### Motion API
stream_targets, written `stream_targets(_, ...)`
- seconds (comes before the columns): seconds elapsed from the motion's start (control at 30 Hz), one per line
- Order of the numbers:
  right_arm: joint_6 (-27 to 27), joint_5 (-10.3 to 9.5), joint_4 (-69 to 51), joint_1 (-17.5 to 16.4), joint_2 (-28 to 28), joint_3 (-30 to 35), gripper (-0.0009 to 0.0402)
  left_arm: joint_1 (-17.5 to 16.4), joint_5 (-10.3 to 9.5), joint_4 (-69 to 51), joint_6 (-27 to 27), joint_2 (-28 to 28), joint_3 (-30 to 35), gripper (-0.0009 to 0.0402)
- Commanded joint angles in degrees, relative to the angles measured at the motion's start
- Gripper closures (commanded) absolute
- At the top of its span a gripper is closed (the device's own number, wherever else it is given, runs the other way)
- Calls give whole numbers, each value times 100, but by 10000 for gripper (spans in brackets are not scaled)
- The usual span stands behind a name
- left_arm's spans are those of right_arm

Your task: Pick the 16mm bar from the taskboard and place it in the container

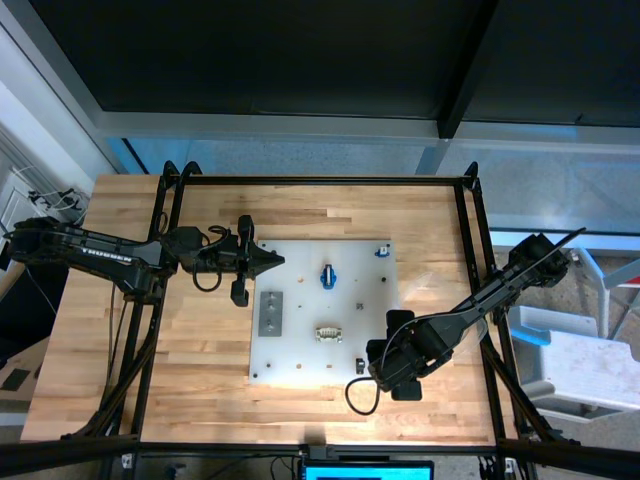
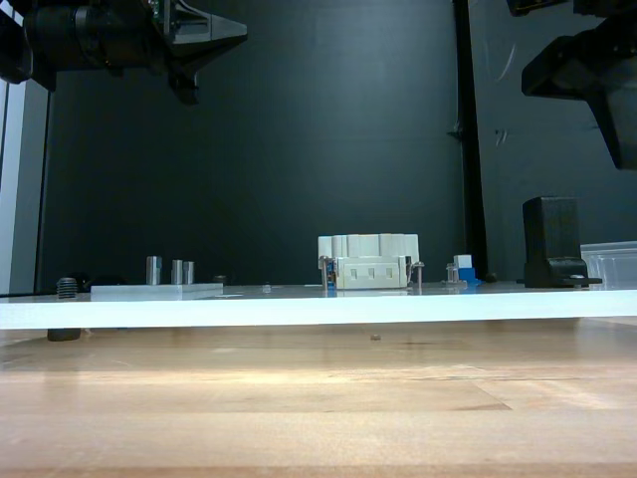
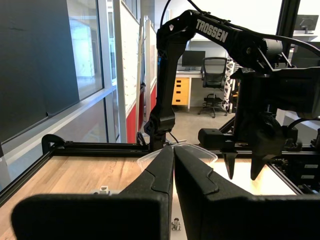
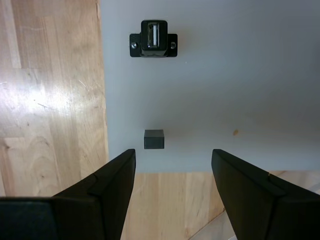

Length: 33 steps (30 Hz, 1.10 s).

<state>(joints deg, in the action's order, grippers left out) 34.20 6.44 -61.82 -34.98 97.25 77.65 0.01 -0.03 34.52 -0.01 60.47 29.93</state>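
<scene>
Right gripper (image 4: 173, 152), empty fingers (image 4: 115, 185) spread wide, hovers over the squarish 16mm bar (image 4: 154, 139), axis unclear; left gripper (image 3: 174, 148) pinched together above taskboard (image 4: 210, 90).

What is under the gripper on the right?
The open right gripper hovers over the taskboard's near corner; below it stands a dark bar, near a black fitting. From above, the arm covers it. The shut left gripper hangs over the board's far left corner.

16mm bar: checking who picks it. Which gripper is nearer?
Right. The right gripper hovers over the 16mm bar; the left gripper hangs over the far left of the taskboard.
</scene>
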Motion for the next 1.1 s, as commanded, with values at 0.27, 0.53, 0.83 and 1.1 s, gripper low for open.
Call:
stream_targets(0.27,-9,-28,535,-22,4,-420,171,-2,0,2,0,2,2,393)
stream_targets(0.53,0,-26,643,-48,4,-564,171,0,0,2,0,2,2,393)
stream_targets(0.83,2,-48,1049,-55,4,-896,171,-2,0,2,0,2,2,393)
stream_targets(1.1,-13,-46,1226,-68,164,-973,171,0,0,2,0,2,2,393)
